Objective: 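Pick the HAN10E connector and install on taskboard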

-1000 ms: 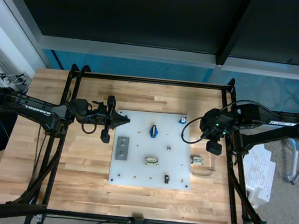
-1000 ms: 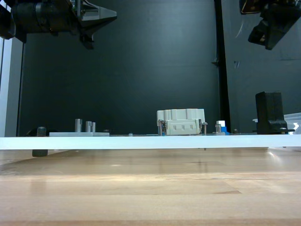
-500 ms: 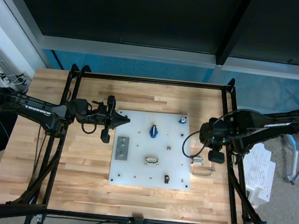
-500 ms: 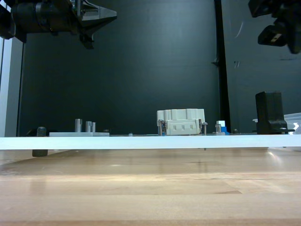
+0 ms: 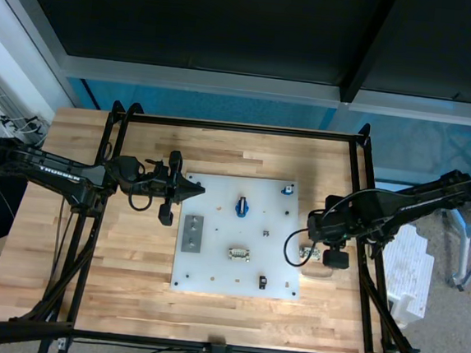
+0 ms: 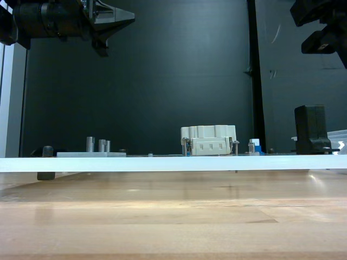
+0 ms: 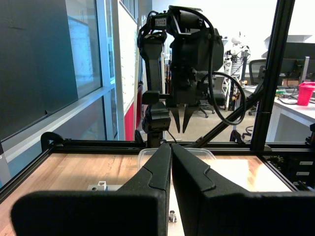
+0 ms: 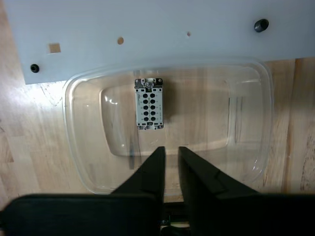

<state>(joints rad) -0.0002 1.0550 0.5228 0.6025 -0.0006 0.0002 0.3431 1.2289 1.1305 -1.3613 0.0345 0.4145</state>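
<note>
High view, right of centre: the right tool [image 5: 324, 249] covers part of the HAN10E connector [image 5: 310, 252], whose pins are too small to count. Low view: the upper right corner crops the right tool, and the left edge cuts off everything behind the left tool [image 6: 129, 20], upper left.

Black arms [image 5: 46, 168], white lettering [image 5: 54, 172]; left pincer [image 7: 171, 146] and right pincer [image 8: 171, 150] tapered.

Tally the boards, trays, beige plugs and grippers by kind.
White board: 1
Clear tray: 1
Beige plugs: 2, one plug on board, one plug in tray
Grippers: 2, left gripper above board's left edge, right gripper above tray
Total: 6
</note>
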